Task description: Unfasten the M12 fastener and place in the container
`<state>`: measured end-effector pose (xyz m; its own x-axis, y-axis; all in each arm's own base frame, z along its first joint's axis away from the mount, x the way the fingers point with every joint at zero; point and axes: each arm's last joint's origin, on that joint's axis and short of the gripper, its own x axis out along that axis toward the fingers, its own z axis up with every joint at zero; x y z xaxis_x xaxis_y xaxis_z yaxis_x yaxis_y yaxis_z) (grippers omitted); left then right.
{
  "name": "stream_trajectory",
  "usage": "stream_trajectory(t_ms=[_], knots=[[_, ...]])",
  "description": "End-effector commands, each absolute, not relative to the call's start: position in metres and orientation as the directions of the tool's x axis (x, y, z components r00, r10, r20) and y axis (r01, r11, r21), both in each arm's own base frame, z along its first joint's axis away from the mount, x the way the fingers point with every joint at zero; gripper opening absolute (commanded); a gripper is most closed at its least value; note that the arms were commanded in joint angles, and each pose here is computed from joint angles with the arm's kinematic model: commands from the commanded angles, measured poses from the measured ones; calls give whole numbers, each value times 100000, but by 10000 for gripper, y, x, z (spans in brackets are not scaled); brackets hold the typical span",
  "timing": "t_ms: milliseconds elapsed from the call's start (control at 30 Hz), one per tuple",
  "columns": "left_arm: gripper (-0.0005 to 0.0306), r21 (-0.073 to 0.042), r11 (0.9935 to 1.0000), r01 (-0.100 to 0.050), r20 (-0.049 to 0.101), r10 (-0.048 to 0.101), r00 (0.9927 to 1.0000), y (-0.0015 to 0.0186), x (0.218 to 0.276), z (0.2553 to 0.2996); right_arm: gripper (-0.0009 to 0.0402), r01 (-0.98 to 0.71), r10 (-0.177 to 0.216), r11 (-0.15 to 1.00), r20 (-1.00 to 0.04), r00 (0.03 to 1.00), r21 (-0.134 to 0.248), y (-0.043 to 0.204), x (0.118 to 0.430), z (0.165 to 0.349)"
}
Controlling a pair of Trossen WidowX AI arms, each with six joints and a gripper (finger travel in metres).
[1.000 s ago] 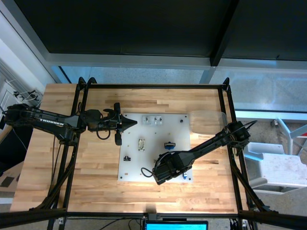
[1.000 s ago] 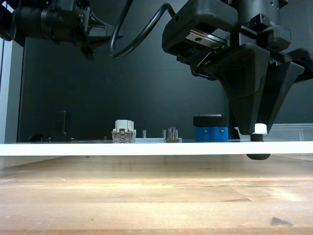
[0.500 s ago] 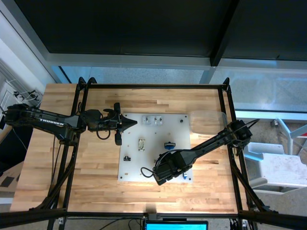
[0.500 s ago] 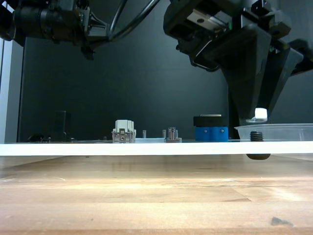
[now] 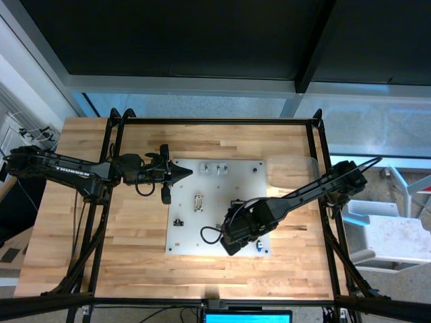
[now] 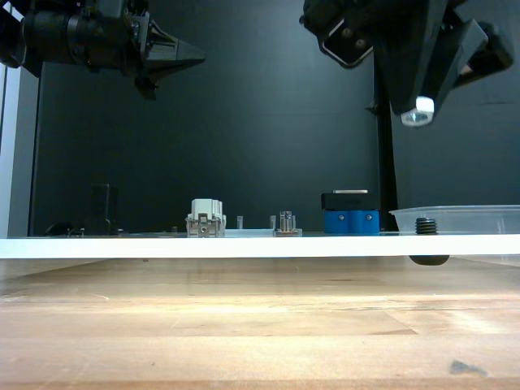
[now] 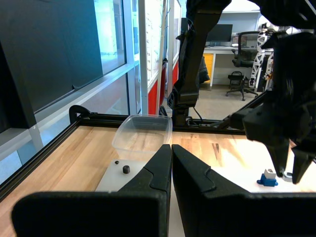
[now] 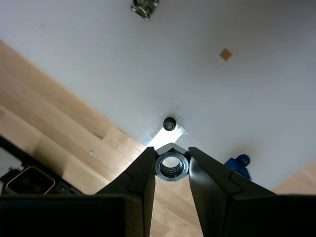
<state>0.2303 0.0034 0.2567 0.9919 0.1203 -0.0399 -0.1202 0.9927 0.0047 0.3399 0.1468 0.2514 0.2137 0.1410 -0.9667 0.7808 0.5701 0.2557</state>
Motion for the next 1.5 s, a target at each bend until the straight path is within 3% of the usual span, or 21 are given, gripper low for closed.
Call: stream_trajectory(t_ms=[33, 200, 367, 667, 1100, 1500], knots=[[0, 502, 99274, -12015, -3994, 12025, 99194, 35, 2303, 2567, 30, 76009, 13709, 59892, -96742, 21285, 25211, 1429, 3372, 2564], [0, 502, 99279, -11977, -3994, 11988, 99199, 34, 2303, 2567, 29, 65882, 13975, 70908, -96588, 21806, 25133, 1393, 3353, 2613], [0, 502, 99279, -11977, -3994, 11988, 99199, 34, 2303, 2567, 29, 37948, 12842, 90483, -97351, 18917, 19310, 1362, 3287, 2660], [0, 502, 99279, -11977, -3994, 11988, 99199, 34, 2303, 2567, 29, 11984, 11447, 98349, -97903, 16853, 13563, 1224, 3216, 2748], [0, 498, 99279, -11977, -3957, 11988, 99200, 34, 2303, 2568, 29, 7170, 8130, 99279, -97917, 18604, 9606, 548, 2907, 2804], [0, 502, 99279, -11977, -3994, 11988, 99199, 34, 2303, 2567, 29, 7783, 3698, 99572, -98676, 15794, 4978, -127, 2554, 2675]])
